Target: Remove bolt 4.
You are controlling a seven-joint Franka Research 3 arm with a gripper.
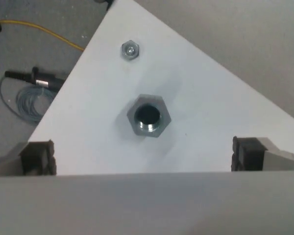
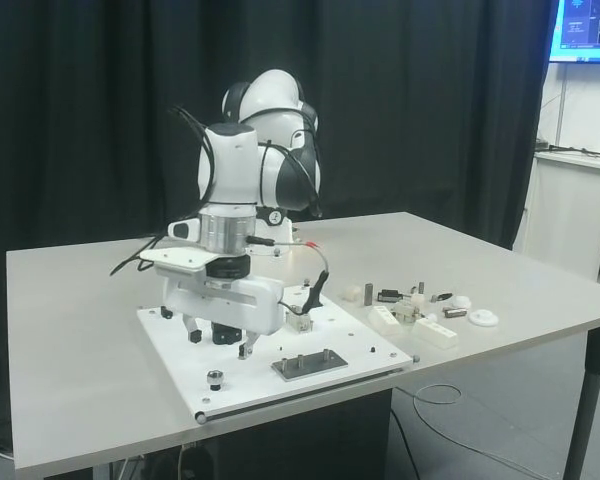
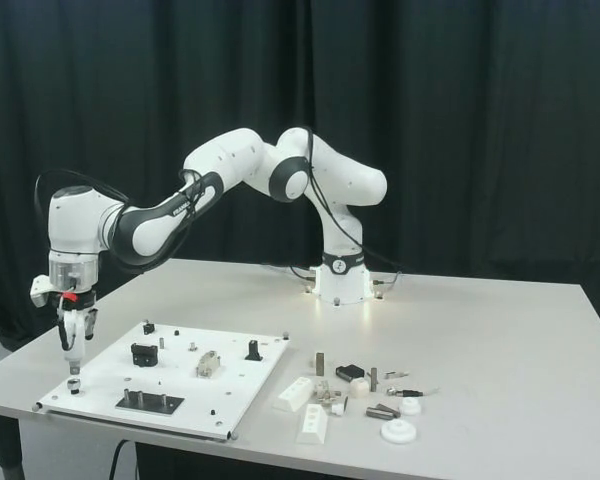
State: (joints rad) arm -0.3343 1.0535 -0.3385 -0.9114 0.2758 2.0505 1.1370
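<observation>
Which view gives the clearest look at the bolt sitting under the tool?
The wrist view: the hex bolt fills the centre of the frame, seen from above between the tool tips. In the first room view it is a small dark spot near the board corner; in the second, a speck below the tool.

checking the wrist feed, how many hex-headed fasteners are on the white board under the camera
2. A large grey metal hex bolt with a hollow centre sits midway between the end effector's fingertips, and a small grey hex bolt lies nearer the board corner. Others may lie outside this view.

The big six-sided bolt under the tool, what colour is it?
Grey hexagonal metal bolt with a black hole in the middle; wrist view shows it best.
</observation>
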